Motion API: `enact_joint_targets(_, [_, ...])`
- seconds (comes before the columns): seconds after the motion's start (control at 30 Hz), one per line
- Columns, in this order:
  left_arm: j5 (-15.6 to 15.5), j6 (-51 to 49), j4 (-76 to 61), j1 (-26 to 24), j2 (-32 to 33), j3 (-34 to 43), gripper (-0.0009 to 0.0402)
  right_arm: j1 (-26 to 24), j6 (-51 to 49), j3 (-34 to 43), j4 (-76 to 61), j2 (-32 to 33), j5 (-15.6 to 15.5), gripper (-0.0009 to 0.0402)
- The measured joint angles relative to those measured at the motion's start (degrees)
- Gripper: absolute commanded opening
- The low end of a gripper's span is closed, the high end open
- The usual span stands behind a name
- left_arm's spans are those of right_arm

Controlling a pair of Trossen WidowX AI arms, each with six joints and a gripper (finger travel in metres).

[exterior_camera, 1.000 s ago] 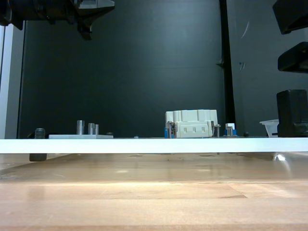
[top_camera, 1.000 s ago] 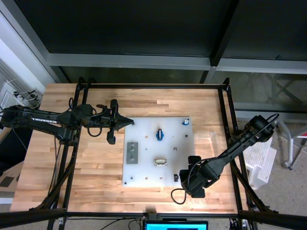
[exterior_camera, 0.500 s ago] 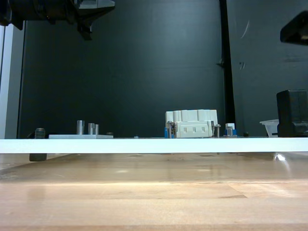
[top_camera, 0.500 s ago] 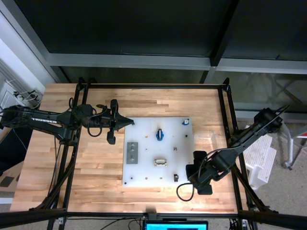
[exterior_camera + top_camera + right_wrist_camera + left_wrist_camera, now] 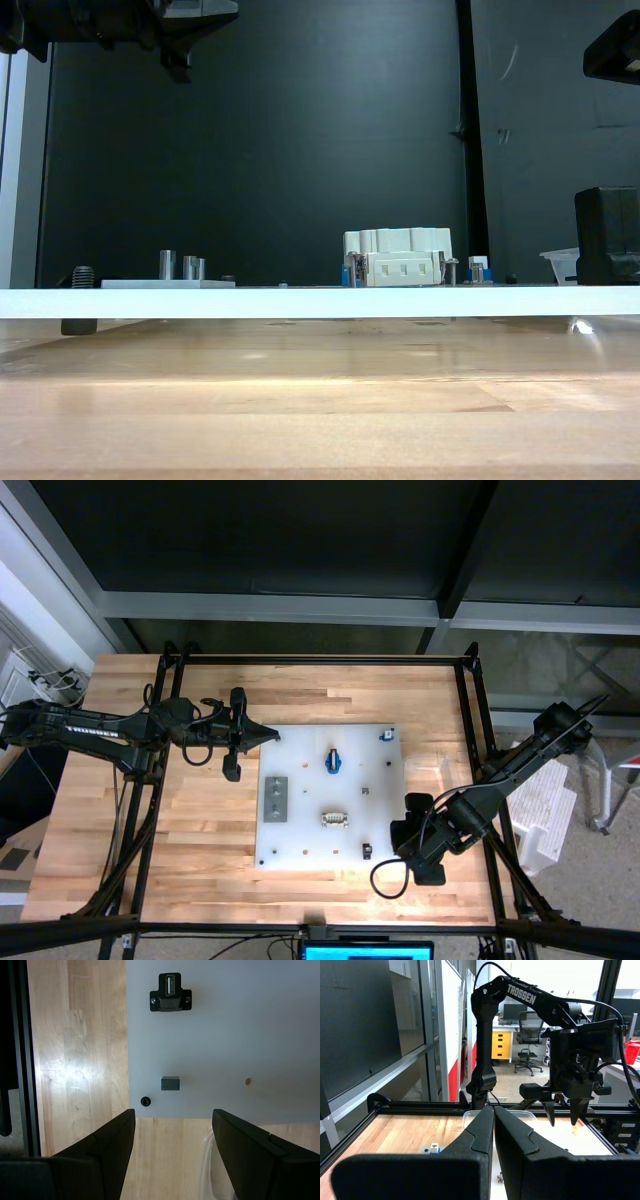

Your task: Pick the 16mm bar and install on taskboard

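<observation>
Right gripper (image 5: 563,1116): shifted from over the near right corner of the taskboard (image 5: 300,745) outward to that corner's right edge, and risen in the low view; left arm unchanged. Right gripper, present state: pointing straight down, fingers spread wide, nothing between them and nothing touched. Below it, per its wrist view: the taskboard's edge, a black USB socket (image 5: 170,993), a small grey cube (image 5: 170,1083), bare bench (image 5: 80,1060) and the rim of a clear tub (image 5: 206,1160). Left gripper (image 5: 494,1125): raised well above the bench at the taskboard's far left corner, pointing across toward the right arm, fingers pressed together, holding nothing. 16mm bar: in neither gripper. Three upright metal pegs (image 5: 188,268) stand in a grey block (image 5: 274,800) on the taskboard's left part; whether one of them is the 16mm bar cannot be told, and no loose bar is made out on the bench or in the tub. Step in hand, as judged: the right arm is travelling empty-handed, either searching for the bar to pick it or drawing clear with the bar already seated; the views do not settle which. Next move, if the bar is yet to be picked: locate it, bring the spread fingers down astride it, close squarely, then carry it across to the grey block.
</observation>
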Motion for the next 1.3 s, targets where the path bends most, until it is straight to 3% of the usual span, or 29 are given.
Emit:
enact_joint_targets(0.2, [0.0,0.0,0.0,0.0,0.0,0.0,0.0001,-0.7,-0.9,-1.9,2.4,-4.7,5.5,0.0164])
enact_joint_targets(0.37, [0.0,0.0,0.0,0.0,0.0,0.0,0.0001,-4.2,-4.6,-6.8,9.0,-12.7,6.8,0.0114])
enact_joint_targets(0.5, [0.0,0.0,0.0,0.0,0.0,0.0,0.0001,-7.4,-9.9,-10.0,13.0,-18.1,10.8,0.0064])
enact_joint_targets(0.7, [0.0,0.0,0.0,0.0,0.0,0.0,0.0001,-14.4,-20.3,-13.0,19.5,-24.2,10.9,-0.0003])
enact_joint_targets(0.97, [0.0,0.0,0.0,0.0,0.0,0.0,0.0001,-24.2,-30.4,-15.5,27.9,-29.4,9.8,0.0000])
enact_joint_targets(1.13, [0.0,0.0,0.0,0.0,0.0,0.0,0.0001,-30.3,-35.6,-18.2,36.0,-31.8,5.4,0.0000])
enact_joint_targets(1.3, [0.0,0.0,0.0,0.0,0.0,0.0,0.0001,-36.3,-38.5,-20.7,42.9,-33.3,-1.0,0.0000])
